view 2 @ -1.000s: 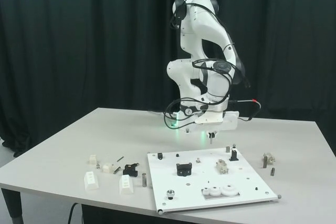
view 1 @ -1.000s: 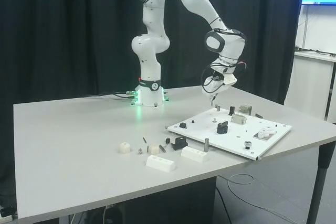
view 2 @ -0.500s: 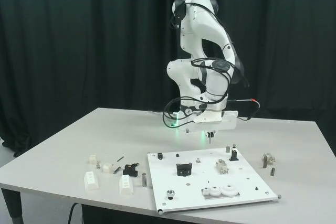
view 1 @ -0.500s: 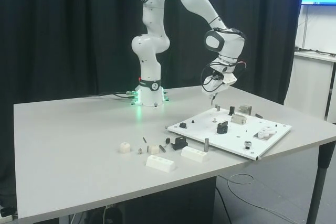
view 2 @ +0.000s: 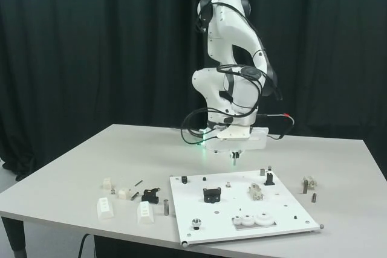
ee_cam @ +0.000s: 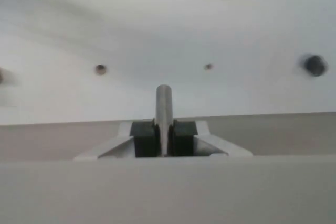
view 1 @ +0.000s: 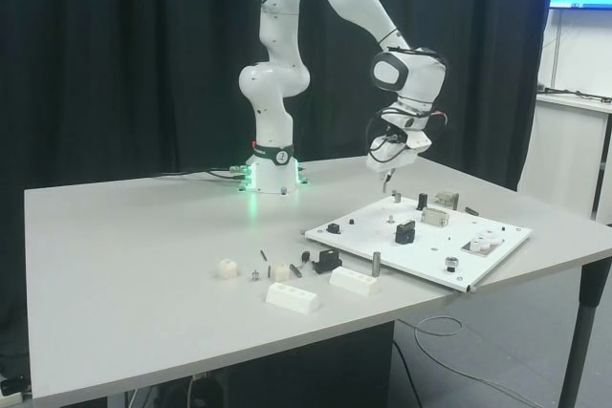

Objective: Place round peg 2.

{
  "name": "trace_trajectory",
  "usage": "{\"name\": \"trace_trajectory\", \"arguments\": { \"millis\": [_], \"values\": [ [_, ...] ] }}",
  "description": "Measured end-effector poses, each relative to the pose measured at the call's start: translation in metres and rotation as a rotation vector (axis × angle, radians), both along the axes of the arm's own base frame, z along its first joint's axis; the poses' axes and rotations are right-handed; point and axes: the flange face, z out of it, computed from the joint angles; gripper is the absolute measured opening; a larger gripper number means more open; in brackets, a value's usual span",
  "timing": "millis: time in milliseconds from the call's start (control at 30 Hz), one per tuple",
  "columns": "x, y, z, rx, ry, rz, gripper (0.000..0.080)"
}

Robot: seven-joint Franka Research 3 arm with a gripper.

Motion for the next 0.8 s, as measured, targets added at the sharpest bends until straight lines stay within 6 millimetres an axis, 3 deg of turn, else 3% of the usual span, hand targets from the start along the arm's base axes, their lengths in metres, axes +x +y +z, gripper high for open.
{"name": "trace_trajectory", "arguments": {
  "millis": [333, 800],
  "values": [
    [0.025, -0.047, 0.011, -0.056, -0.039, 0.037, 0.0068],
    [0.064, -0.160, 0.019, -0.070, -0.069, 0.101, 0.0068]
  ]
}}
